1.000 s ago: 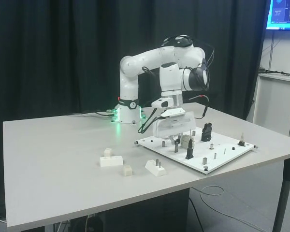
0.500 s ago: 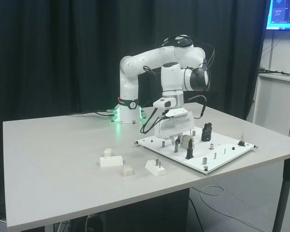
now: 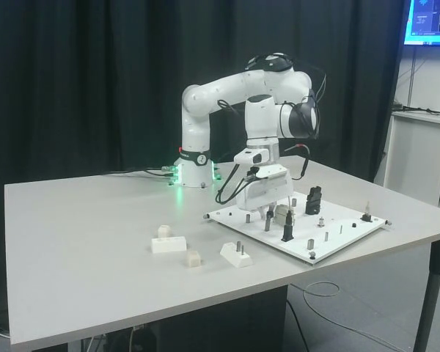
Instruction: Insert square peg 3.
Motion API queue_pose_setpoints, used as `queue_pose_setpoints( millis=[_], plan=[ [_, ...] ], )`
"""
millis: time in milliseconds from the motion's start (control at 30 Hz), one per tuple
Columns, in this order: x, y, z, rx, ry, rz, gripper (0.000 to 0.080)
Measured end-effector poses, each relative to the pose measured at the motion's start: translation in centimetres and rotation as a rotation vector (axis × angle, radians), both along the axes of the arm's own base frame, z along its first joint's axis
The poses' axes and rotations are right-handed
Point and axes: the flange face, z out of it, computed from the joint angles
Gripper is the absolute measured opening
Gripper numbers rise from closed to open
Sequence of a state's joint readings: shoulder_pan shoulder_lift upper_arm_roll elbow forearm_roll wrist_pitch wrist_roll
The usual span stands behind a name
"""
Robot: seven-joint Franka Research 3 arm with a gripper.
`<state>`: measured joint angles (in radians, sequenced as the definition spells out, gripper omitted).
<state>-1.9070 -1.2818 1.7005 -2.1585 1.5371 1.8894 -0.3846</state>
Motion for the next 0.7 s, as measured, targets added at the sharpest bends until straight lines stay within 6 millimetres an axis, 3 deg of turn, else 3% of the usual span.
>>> queue_pose_setpoints(
  millis=[700],
  plan=[
    [-0.08,-0.43,0.03,0.059,0.015,-0.238,0.0107]
  ],
)
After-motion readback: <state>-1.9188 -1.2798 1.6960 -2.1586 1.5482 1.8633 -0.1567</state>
